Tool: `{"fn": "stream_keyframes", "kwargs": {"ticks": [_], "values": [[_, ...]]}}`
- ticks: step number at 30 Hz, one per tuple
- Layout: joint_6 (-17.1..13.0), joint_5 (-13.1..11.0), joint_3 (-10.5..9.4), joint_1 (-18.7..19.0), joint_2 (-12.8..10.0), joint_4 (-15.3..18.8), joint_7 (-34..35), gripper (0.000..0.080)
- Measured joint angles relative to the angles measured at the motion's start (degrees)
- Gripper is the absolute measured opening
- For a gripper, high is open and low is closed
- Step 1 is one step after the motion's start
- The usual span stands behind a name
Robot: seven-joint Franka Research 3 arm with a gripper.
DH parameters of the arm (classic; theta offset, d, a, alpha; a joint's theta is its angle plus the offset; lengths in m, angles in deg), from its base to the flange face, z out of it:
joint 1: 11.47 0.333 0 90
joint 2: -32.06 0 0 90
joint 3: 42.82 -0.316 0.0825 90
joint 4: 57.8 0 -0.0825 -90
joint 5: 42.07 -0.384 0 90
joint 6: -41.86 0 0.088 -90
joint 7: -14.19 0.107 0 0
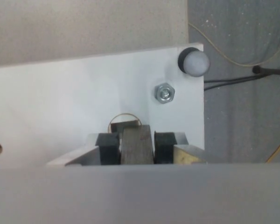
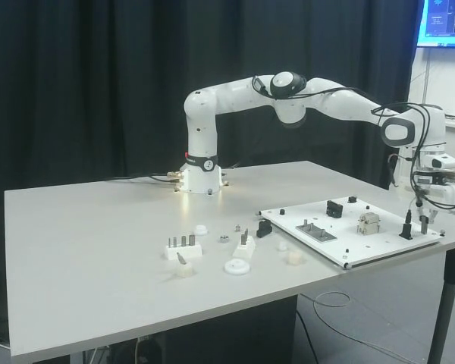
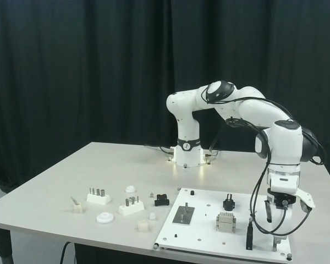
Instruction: Insert square peg 4.
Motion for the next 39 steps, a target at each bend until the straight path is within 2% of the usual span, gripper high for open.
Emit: {"fn": "stream_keyframes", "kwargs": {"ticks": [13,25,39], "values": [[0.00,0.55,-0.15,0.00,0.00,-0.14,-1.80,0.0155],[0.00,2.64,-0.30,-0.07,0.00,-0.15,-2.23,0.0155],[0.07,2.66,-1.03,-0.14,0.02,-0.87,-2.99,0.0155]]}}
